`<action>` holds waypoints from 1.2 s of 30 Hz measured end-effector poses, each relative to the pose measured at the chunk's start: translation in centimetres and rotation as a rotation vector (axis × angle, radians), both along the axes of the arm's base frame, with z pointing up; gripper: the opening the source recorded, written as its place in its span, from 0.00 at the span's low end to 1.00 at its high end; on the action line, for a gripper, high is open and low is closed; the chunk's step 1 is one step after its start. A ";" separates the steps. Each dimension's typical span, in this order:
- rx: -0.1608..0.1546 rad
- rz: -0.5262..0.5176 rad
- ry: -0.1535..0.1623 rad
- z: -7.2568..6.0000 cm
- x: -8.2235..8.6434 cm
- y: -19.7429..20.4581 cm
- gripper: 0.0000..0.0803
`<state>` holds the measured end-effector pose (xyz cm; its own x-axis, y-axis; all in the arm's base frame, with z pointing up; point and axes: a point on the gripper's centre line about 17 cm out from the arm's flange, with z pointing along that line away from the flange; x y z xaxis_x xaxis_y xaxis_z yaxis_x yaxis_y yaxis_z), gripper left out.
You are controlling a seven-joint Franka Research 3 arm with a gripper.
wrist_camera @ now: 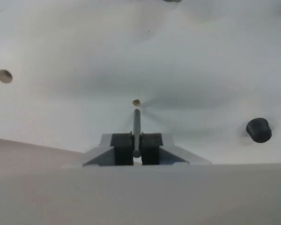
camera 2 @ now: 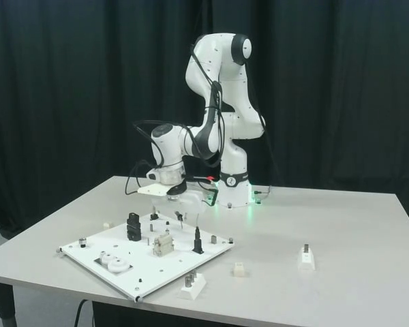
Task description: Insert round peg 1.
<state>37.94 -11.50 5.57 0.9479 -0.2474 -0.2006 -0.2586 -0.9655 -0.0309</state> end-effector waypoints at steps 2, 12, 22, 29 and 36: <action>-0.001 -0.002 -0.002 0.0 0.0 -0.1 0.04; 0.002 -0.016 -0.013 0.0 0.3 -0.1 0.04; 0.003 -0.024 -0.021 -0.3 0.6 -0.1 0.04; 0.000 -0.024 -0.024 -0.5 0.7 -0.2 0.04; 0.000 -0.024 -0.024 -0.5 0.7 -0.2 0.04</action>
